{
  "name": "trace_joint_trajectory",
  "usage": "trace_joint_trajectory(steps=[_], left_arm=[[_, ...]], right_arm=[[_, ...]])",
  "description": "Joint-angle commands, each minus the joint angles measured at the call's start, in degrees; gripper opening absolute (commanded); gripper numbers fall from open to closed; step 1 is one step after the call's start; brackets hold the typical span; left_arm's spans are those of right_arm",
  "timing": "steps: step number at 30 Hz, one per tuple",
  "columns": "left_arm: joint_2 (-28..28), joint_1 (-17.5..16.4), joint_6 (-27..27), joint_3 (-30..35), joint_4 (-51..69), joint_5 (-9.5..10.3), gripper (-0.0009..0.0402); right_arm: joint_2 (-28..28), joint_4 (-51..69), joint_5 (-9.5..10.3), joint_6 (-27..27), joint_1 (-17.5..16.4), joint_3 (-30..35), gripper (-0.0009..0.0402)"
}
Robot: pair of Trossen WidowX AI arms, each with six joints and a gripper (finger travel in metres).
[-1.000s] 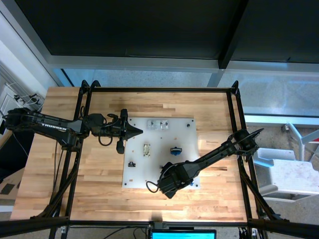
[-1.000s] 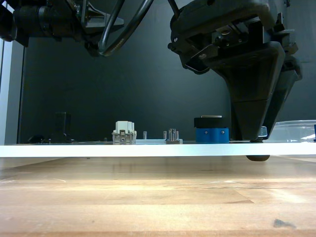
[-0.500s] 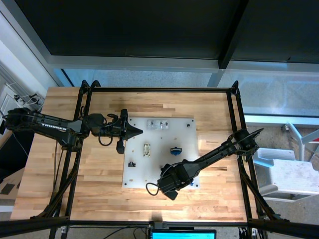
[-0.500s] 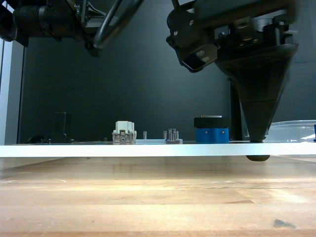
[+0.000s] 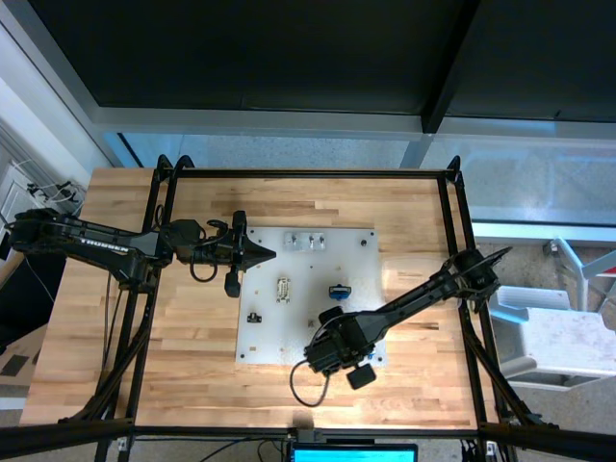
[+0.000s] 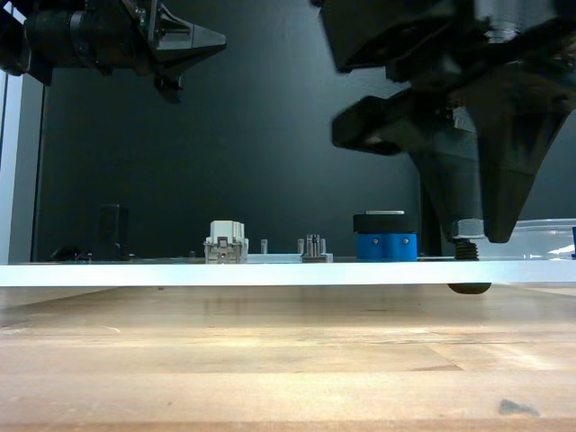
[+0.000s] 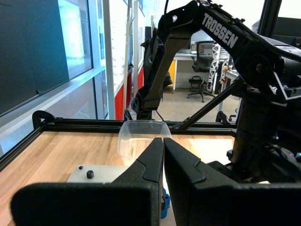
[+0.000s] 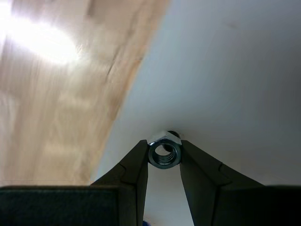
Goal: Unfasten the M12 fastener and place in the container
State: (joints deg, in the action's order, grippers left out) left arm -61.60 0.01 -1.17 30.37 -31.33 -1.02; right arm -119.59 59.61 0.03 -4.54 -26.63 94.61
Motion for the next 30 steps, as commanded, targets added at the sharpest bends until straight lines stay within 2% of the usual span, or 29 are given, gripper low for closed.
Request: trace_joint_trajectory(steps=[1, 3, 5, 14, 20, 25, 30], left_arm=[[0.0, 0.0, 0.0, 0.0, 0.0, -0.02, 0.0000], [0.0, 0.0, 0.0, 0.0, 0.0, -0.02, 0.0000], [0.0, 0.0, 0.0, 0.0, 0.0, -0.02, 0.0000], [0.0, 0.0, 0.0, 0.0, 0.0, -0.02, 0.0000], [0.0, 0.0, 0.0, 0.0, 0.0, -0.02, 0.0000], [0.0, 0.0, 0.0, 0.0, 0.0, -0.02, 0.0000], [0.0, 0.0, 0.0, 0.0, 0.0, -0.02, 0.0000]], right_arm=[[-0.1, 0.5, 0.04, -10.1, 0.0, 0.0, 0.0014], [0.0, 0.6, 0.04, -14.2, 0.0, 0.0, 0.0014], [0.1, 0.5, 0.02, -15.4, 0.0, 0.0, 0.0013], [2.3, 1.2, 0.00, -15.3, 0.0, 0.0, 0.0013], [6.2, 3.5, 0.02, -15.1, 0.2, 0.0, 0.0013], [10.2, 6.2, 0.02, -10.5, 1.6, 0.0, 0.0014], [13.4, 9.2, -0.50, 1.5, 4.3, 0.0, 0.0014]])
